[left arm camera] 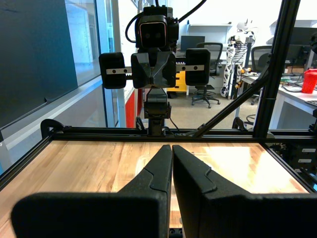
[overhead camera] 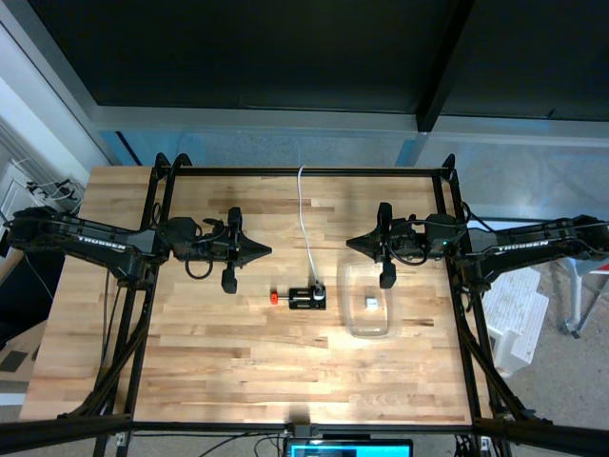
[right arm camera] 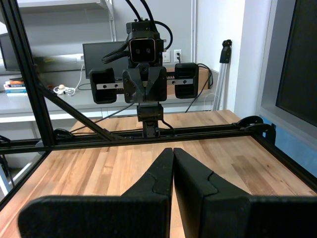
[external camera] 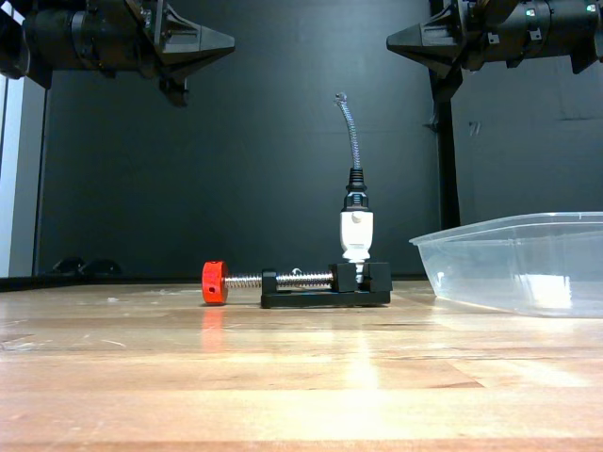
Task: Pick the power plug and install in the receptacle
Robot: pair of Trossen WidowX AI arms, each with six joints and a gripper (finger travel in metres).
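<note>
Left gripper (overhead camera: 269, 251) and right gripper (overhead camera: 347, 244): fingers pressed shut, empty, both hovering high. Small white receptacle (external camera: 356, 231) in black red-knobbed vise (external camera: 325, 282) sits below, btwn the tips. Tiny dark power plug: can't spot it. Risk: grabbing white cube-like piece (overhead camera: 371, 303) in clear plastic tray (external camera: 490, 268) below right fingers instead.

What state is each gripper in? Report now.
Left gripper: closed, empty, raised left of the vise.
Right gripper: closed, empty, raised near the clear tray.
</note>
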